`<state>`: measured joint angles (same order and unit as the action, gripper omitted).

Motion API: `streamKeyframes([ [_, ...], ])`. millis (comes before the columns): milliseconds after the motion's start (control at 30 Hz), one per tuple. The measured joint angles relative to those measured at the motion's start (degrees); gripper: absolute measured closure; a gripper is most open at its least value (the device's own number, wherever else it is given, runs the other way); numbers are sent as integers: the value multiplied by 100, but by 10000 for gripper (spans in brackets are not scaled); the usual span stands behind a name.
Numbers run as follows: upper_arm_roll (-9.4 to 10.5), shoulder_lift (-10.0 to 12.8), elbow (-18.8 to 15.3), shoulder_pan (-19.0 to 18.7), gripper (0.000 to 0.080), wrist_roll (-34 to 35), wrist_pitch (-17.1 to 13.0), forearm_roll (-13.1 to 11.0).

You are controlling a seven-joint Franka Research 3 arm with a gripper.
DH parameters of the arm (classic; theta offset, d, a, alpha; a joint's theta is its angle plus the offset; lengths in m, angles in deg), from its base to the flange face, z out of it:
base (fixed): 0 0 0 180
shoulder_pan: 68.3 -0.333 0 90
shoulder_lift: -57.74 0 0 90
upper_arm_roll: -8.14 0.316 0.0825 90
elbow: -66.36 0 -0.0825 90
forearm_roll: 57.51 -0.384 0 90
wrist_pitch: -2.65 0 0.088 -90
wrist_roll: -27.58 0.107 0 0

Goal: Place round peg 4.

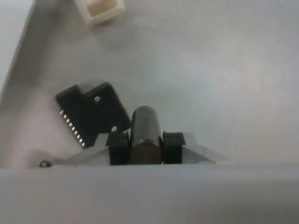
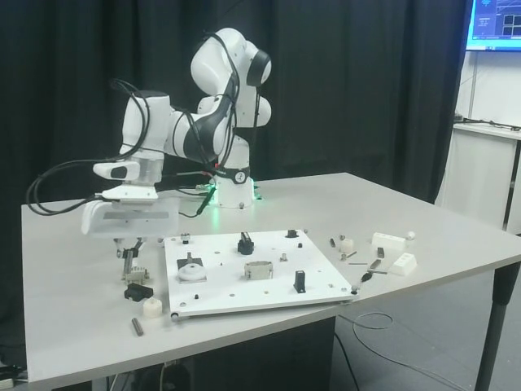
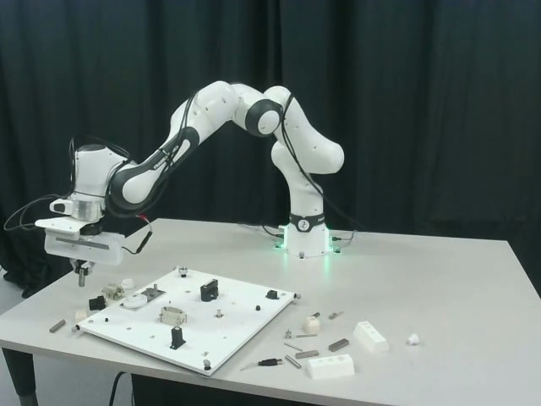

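The grey table [image 2: 391,204] fills the lower half of both room views, and the white arm [image 3: 211,110] reaches from its base at the middle toward the left of the frame. A white board [image 2: 252,277] lies at the lower centre of the first room view, its left edge just right of the claw [image 2: 129,254], which hangs above bare table at the left. In the wrist view the claw [image 1: 145,148] is clenched on the peg [image 1: 145,133], a dark round bar held between the two black fingers [image 1: 118,145] and sticking out past them. A black connector [image 1: 91,112] lies on the table just beside the peg, and a white block [image 1: 100,9] sits well apart from it. Open grey surface spreads on the peg's other side.
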<state>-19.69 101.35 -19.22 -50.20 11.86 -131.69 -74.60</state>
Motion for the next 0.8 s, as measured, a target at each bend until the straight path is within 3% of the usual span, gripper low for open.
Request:
streamKeyframes([
  [367, 3, 557, 738, 148, 653, -33, 173, -278],
  [800, 4, 1136, 1558, 316, 653, -33, 648, -682],
])
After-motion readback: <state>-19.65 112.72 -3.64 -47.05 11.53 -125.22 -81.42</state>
